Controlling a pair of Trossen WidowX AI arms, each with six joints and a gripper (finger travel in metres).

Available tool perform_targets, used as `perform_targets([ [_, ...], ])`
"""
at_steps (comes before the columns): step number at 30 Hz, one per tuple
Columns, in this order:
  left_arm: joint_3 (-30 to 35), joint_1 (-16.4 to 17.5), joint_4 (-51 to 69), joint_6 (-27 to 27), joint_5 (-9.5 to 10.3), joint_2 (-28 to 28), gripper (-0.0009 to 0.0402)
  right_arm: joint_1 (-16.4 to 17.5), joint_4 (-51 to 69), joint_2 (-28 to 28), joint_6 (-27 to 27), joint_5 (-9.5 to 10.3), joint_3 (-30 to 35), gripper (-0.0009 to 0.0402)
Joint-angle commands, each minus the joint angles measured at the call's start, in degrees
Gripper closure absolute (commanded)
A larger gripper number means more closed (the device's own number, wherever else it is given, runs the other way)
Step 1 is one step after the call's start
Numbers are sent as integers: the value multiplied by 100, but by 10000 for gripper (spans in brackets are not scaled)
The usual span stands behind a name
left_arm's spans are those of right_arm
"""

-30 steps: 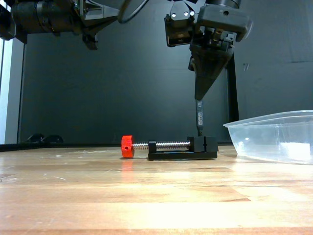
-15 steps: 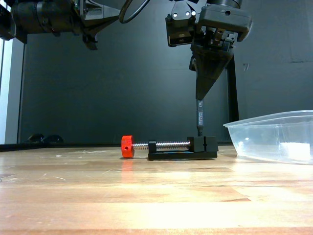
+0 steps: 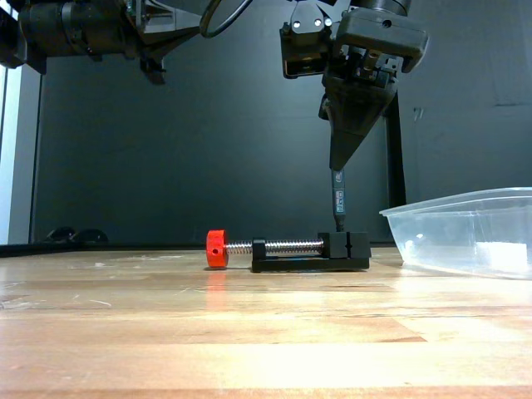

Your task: Pick the usb-c connector and install on the hub

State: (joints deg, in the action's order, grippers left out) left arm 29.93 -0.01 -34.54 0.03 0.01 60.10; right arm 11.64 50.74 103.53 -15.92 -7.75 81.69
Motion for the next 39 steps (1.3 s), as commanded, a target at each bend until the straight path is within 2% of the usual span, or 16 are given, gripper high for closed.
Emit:
perform_targets([
  [1,2,2,0,-2,0,0,393,0,13,-33,-7,-22,-2,383],
  [6,2,0,0,-2,0,2,393,0,0,-68,-4,-22,-2,342],
  [13,2,2,0,-2,0,0,393,2,9,-205,-9,-22,-2,259],
  [18,2,0,0,-2,0,0,393,2,289,-463,-11,-15,-2,207],
  [23,2,2,0,-2,0,2,393,0,664,-863,13,-17,-4,173],
  [31,2,2,0,-2,0,2,393,-4,682,-1405,144,-22,-122,169],
  [39,2,2,0,-2,0,0,393,-4,549,-1707,149,-22,-334,202],
])
